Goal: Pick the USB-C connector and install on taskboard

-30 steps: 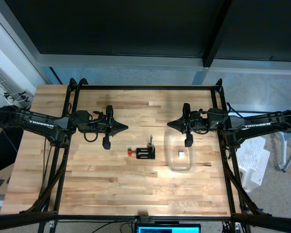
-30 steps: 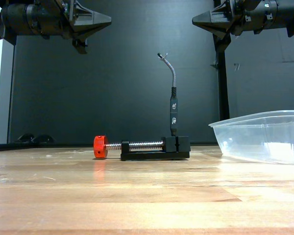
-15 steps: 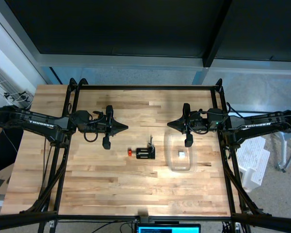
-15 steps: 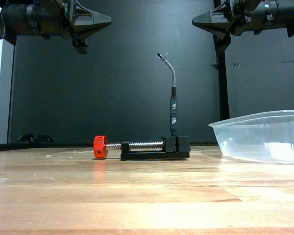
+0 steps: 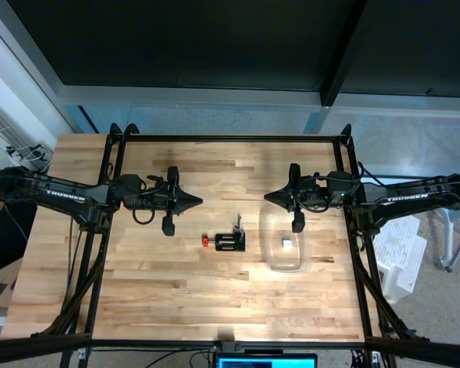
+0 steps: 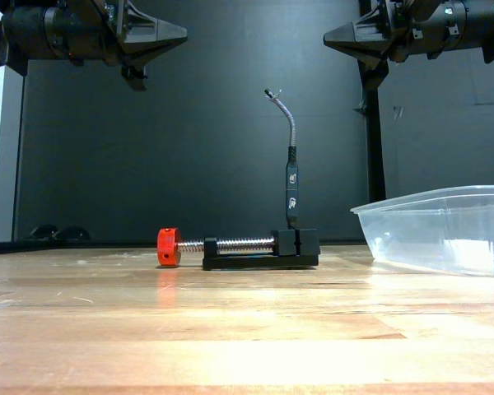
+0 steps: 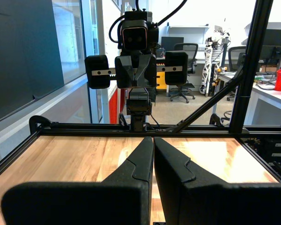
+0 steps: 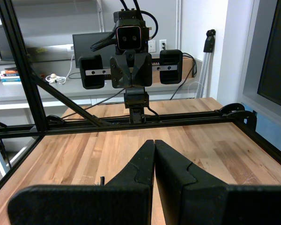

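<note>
Two grippers hang idle and high. The left gripper sits at about 10 o'clock from the small black block-shaped taskboard. The right gripper sits at about 1 o'clock from it, near the far rim of the clear, thin-walled plastic tray. On both wrist views I see the fingers pressed together, pinching nothing.

I take the small pale square piece lying on the tray floor, at 3 o'clock from the taskboard, for the USB-C connector. It is too small for me to be sure.

My worries from here:
- The tray looks light and glossy with sloped walls. A finger that catches the rim could skate it across the pale plank wooden table.
- The piece is small and flat, so fingers not spread before descent would push it away or tip it.
- The thin upright pin has a black sleeve below and a silvery braided stem curling at the top. It stands on the taskboard's 3 o'clock end, nearest the tray, and a low carry could snag it.
- The taskboard is matte and hard, with a shiny threaded screw running to a red-orange ribbed knob at its 9 o'clock end. I cannot tell whether it is fixed down, so a skewed insertion may shove it.
</note>
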